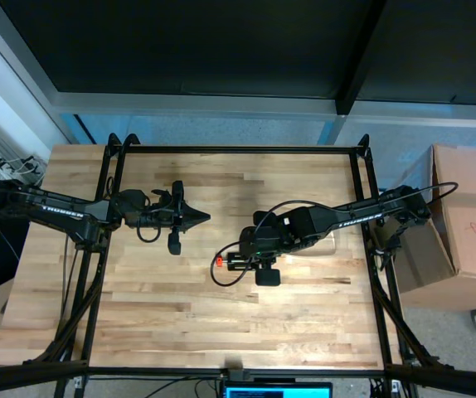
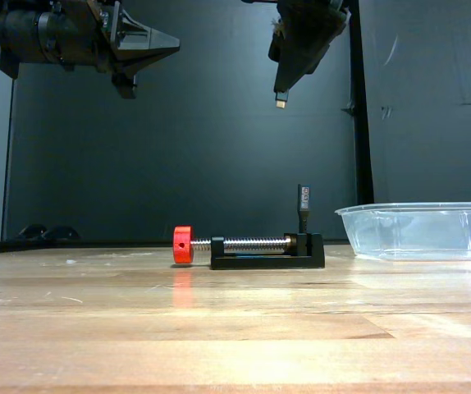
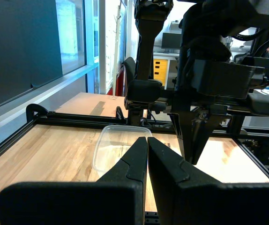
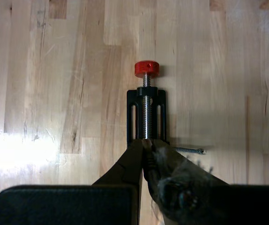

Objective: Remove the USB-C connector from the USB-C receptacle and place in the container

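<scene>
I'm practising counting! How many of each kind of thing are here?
vise with red knob: 1
USB-C receptacle: 1, upright in the vise
USB-C connector: 1, held, clear of its seat
container, clear plastic: 1
grippers: 2: left gripper shut, raised at left; right gripper raised above the vise
Total: 6

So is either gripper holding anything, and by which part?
The right gripper holds the USB-C connector by its upper body, plug tip down, high above the receptacle; left gripper, raised at left, is shut on nothing.
</scene>
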